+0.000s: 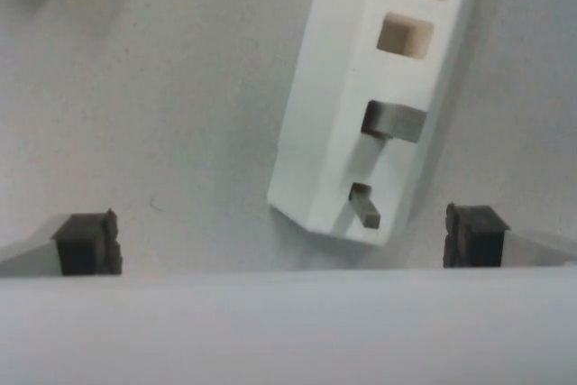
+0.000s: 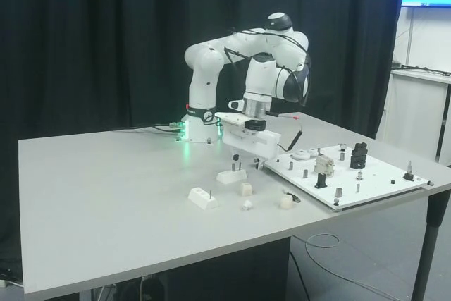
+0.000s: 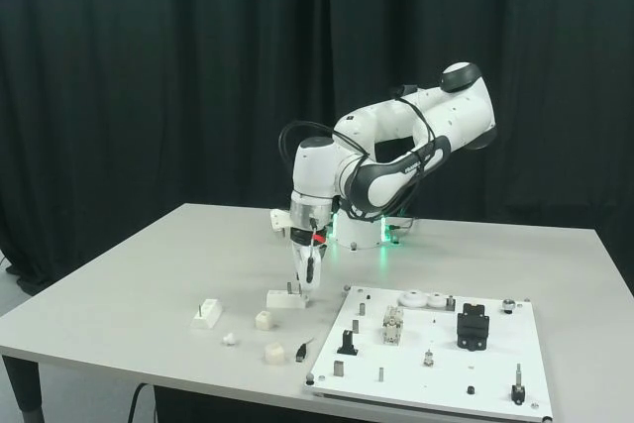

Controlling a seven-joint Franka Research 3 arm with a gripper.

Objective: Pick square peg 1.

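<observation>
A long white holder block (image 1: 347,105) lies on the grey table (image 1: 162,114). It has two empty square holes and two grey square pegs: a thicker one (image 1: 394,121) and a thin one (image 1: 364,204) near the block's end. My gripper (image 1: 279,242) hangs open just above that end, and the thin peg is between the black fingertips (image 1: 87,244) but nearer one of them. Nothing is held. The first room view shows the gripper (image 2: 247,156) over the block (image 2: 232,175). In the second room view the gripper (image 3: 308,282) also hangs over the block (image 3: 286,298).
A second white block with a peg (image 2: 203,197) lies nearer the table's front. Small white pieces (image 2: 246,189) (image 2: 287,201) sit beside it. A white board (image 2: 352,174) carrying several small parts lies to the side of the holder. Green light glows at the arm's base (image 2: 184,129).
</observation>
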